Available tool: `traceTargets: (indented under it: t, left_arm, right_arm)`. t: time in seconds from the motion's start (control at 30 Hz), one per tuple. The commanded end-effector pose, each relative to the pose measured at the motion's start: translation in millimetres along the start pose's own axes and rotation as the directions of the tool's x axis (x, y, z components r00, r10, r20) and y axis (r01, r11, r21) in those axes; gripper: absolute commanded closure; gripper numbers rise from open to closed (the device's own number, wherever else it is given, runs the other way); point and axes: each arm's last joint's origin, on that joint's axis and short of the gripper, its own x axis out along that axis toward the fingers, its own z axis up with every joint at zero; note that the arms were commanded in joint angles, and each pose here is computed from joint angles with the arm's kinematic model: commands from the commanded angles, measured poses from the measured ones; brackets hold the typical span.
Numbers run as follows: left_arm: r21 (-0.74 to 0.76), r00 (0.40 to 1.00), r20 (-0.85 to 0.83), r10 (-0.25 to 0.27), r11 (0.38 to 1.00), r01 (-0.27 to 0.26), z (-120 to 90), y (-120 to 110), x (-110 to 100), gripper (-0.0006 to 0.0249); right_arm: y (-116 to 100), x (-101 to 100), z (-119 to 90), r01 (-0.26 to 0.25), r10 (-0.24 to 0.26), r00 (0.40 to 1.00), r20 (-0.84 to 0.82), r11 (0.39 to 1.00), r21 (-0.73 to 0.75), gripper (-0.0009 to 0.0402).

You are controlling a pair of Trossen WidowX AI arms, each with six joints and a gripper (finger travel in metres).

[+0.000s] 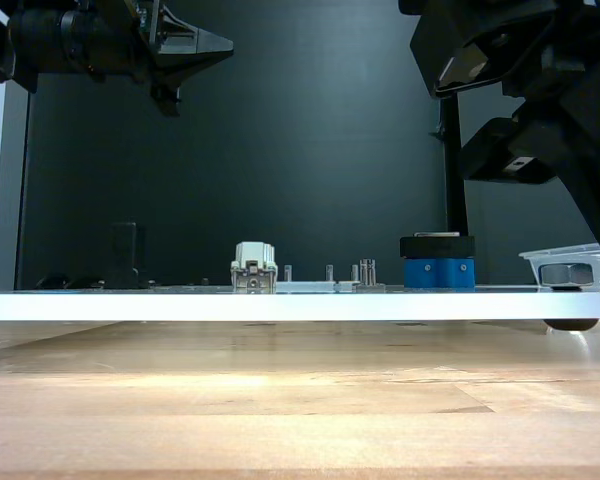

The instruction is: Unfasten the M12 nut and place it in the container

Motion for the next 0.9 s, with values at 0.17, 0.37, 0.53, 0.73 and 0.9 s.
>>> traceTargets:
  t: [0.17, 0.37, 0.53, 0.73, 0.9]
  left_arm:
    - [0.000, 1.000, 0.000, 0.000, 1.000, 0.000, -0.1, 0.1, 0.1, 0.0243]
    - [0.000, 1.000, 0.000, 0.000, 1.000, 0.000, -0.1, 0.1, 0.1, 0.0243]
    - [0.000, 1.000, 0.000, 0.000, 1.000, 0.000, -0.1, 0.1, 0.1, 0.0243]
    - [0.000, 1.000, 0.000, 0.000, 1.000, 0.000, 0.0, 0.1, 0.1, 0.0243]
    - [0.000, 1.000, 0.000, 0.000, 1.000, 0.000, 0.0, 0.1, 0.1, 0.0243]
  right_arm:
    - [-9.2, -10.1, -3.5, 0.230, -0.234, 0.970, 0.070, 0.971, 0.065, 0.0393]
    - [-7.1, -18.6, -3.0, 0.172, -0.179, 0.982, 0.064, 0.981, 0.094, 0.0393]
    - [-3.2, -17.1, -4.2, 0.052, -0.052, 0.999, -0.003, 0.995, 0.089, 0.0393]
    - [-0.3, -7.7, -1.1, 0.003, -0.002, 1.000, -0.010, 0.997, 0.079, 0.0393]
    - [0.1, 2.6, 0.2, -0.010, 0.010, 1.000, 0.002, 0.997, 0.075, 0.0393]
